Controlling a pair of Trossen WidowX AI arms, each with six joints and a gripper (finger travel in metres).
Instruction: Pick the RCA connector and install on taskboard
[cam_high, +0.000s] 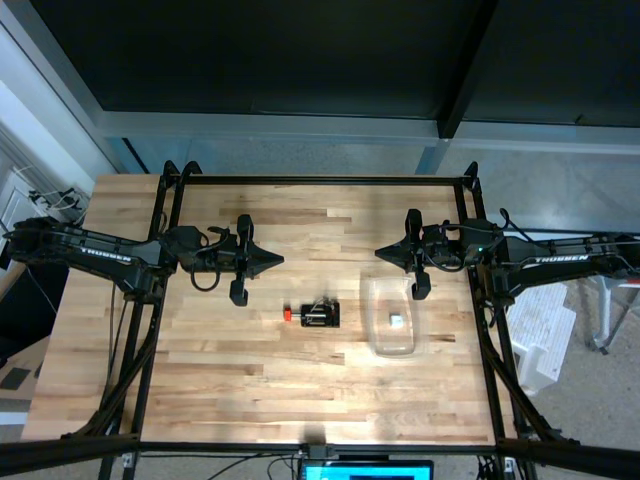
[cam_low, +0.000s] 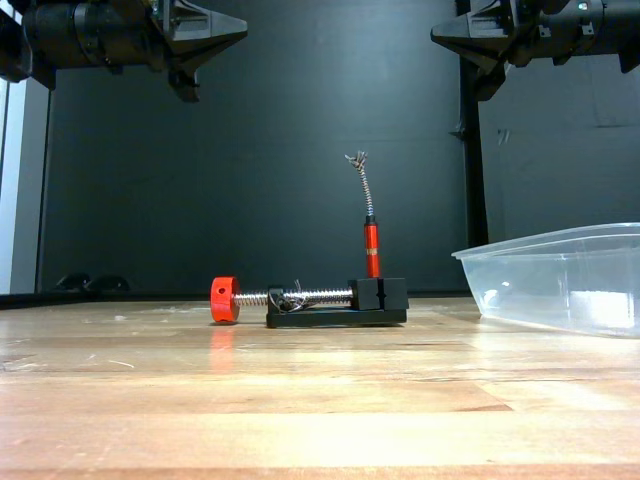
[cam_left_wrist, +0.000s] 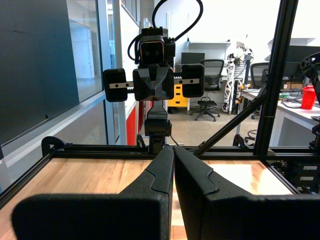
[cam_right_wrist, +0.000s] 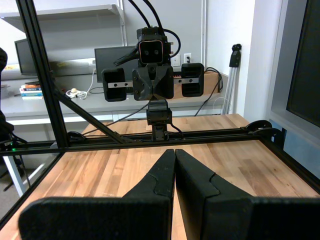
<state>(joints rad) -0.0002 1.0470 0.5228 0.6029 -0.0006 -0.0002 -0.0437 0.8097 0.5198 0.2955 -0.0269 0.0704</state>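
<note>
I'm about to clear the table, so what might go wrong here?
The red cylindrical connector stands on the black vise with nothing holding it. Its braided cable leans overhead and might tip it loose if the seating is shallow. The left gripper and right gripper, both shut, hang high at either side, too far to steady it.

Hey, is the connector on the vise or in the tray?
On the vise: connector stands upright there, cable rising free. Left gripper and right gripper parked high, shut.

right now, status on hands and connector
Left hand shut, high left. Right hand shut, high right. Connector upright on vise, unheld. Tray right of vise, apart.
</note>
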